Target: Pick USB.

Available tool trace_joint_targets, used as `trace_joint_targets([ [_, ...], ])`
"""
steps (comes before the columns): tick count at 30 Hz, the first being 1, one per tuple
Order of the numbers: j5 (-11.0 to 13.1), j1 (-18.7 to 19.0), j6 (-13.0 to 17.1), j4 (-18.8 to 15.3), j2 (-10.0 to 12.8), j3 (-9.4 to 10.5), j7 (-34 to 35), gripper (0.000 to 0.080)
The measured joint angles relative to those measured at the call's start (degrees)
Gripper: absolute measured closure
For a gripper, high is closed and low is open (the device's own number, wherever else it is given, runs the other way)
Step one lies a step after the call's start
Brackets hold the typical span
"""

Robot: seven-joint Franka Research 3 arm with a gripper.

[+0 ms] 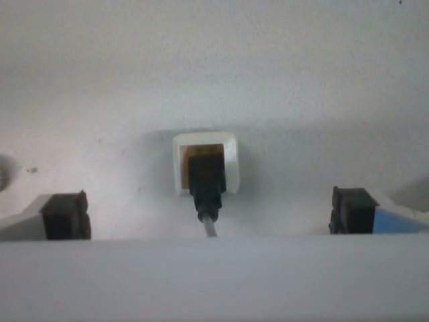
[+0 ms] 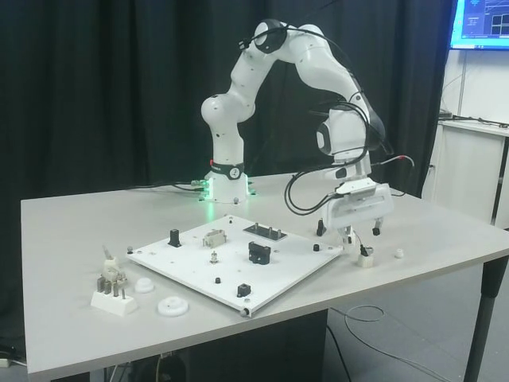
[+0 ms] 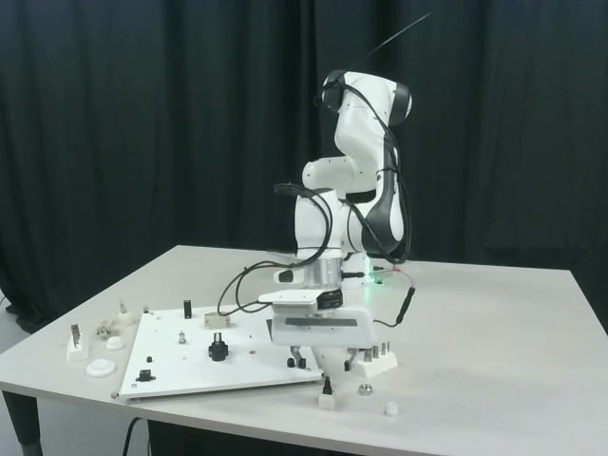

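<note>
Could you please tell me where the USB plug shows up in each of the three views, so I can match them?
Wrist view: USB plug at centre, standing in its white holder, between the open pincer fingers.
First room view: plug right of the white board, under the pincer.
Second room view: plug at the board's near right corner.
Shared landmark: the white holder.

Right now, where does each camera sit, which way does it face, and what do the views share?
Wrist view: on the arm's wrist, looking down past the hand at the USB plug in its white holder; both black fingertips show.
First room view: off one table corner, facing the white board; whole arm shows.
Second room view: off another table side, facing the arm with the board beside it.
Shared: both room views show the hand above the holder.
</note>
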Motion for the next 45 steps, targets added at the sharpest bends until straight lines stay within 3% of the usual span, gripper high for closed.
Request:
trace_joint_targets([
  [18,0.4,-0.04,0.22,1.62,3.18,1.12,-0.16,0.0003],
  [37,0.4,-0.54,-0.86,1.83,3.43,1.27,-0.7,0.0003],
  [45,0.39,-0.65,-2.89,2.74,3.33,1.14,-2.75,0.0003],
])
